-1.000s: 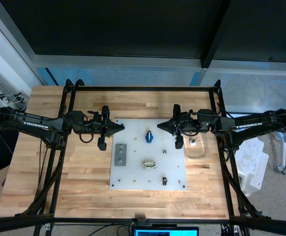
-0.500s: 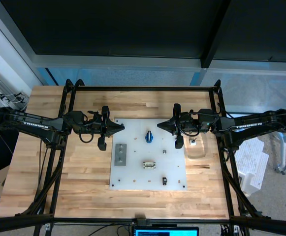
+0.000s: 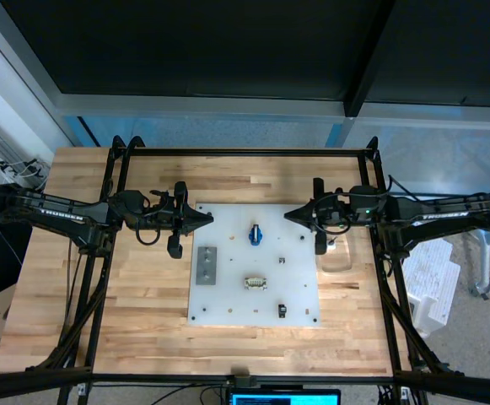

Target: Pick the USB connector and install on taskboard

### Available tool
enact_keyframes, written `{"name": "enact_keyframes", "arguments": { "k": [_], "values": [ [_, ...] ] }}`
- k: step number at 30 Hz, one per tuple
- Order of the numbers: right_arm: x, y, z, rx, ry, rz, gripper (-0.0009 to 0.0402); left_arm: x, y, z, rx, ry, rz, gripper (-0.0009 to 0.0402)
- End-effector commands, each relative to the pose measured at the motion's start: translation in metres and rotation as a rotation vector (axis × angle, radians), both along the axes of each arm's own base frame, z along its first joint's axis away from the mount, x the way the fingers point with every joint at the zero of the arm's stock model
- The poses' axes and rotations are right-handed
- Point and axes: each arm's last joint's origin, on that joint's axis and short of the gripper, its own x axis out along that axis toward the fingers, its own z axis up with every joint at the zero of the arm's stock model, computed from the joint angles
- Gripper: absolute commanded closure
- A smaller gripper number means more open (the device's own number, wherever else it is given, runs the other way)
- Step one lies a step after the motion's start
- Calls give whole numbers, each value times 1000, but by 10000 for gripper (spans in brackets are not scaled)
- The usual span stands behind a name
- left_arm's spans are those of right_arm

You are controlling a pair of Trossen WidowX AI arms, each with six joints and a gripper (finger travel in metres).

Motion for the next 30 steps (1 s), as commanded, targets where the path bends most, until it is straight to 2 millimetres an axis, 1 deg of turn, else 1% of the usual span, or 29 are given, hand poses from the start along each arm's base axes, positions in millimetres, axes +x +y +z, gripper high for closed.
{"name": "enact_keyframes", "arguments": {
  "k": [1,10,17,23,30],
  "values": [
    [-11,0,3,9,45,-1,393,0,0,0,0,0,0,393],
    [-31,0,26,-56,325,12,393,0,0,0,0,0,0,393],
    [-50,0,38,-85,521,32,393,0,0,0,0,0,0,393],
    [-64,0,40,-83,662,38,393,0,0,0,0,0,0,393],
    [-77,0,33,-82,822,47,393,0,0,0,0,0,0,393]
  ]
}}
